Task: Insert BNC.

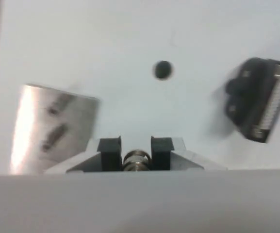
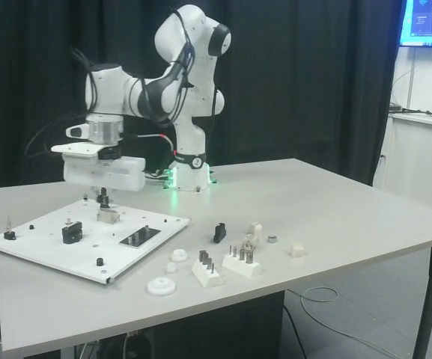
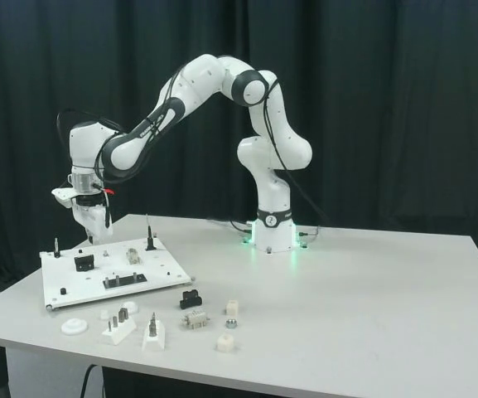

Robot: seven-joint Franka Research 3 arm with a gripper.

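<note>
White arm (image 3: 214, 83); white board (image 2: 88, 239); grey table (image 2: 335, 202); black curtain (image 3: 388, 99).

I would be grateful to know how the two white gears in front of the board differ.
The larger gear lies nearest the table edge; the smaller gear lies closer to the white board. The larger gear is clearly wider. Both are white and lie flat on the grey table.

grey table (image 3: 371, 282), white board (image 3: 168, 267) on it, small parts (image 3: 190, 299), arm base (image 3: 274, 236)
</note>
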